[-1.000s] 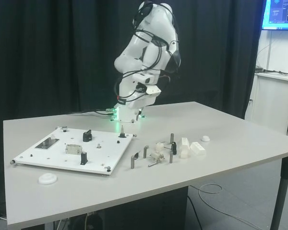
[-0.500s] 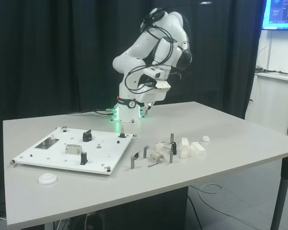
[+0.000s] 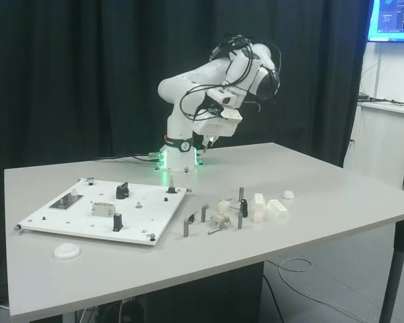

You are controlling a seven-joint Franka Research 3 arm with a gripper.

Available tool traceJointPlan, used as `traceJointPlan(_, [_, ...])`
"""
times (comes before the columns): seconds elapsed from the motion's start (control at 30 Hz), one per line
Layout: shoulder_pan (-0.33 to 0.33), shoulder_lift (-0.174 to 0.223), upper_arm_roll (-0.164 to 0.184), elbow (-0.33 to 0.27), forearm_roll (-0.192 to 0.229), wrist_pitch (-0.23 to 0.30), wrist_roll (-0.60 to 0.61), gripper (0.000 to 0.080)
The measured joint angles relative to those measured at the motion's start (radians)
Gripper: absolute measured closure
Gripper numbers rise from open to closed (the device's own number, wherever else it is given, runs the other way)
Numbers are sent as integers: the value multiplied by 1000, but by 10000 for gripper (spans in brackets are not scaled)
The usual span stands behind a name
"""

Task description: Place square peg 2.

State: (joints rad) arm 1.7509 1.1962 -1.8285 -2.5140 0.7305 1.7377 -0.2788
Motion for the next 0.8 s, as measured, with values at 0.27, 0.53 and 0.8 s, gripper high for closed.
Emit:
traceJointPlan(0.27, [49,71,-52,1,10,-104,2,728])
traceJointPlan(0.53, [135,37,-84,-3,44,-157,66,728])
traceJointPlan(0.8, [208,37,-69,-3,102,-164,160,728])
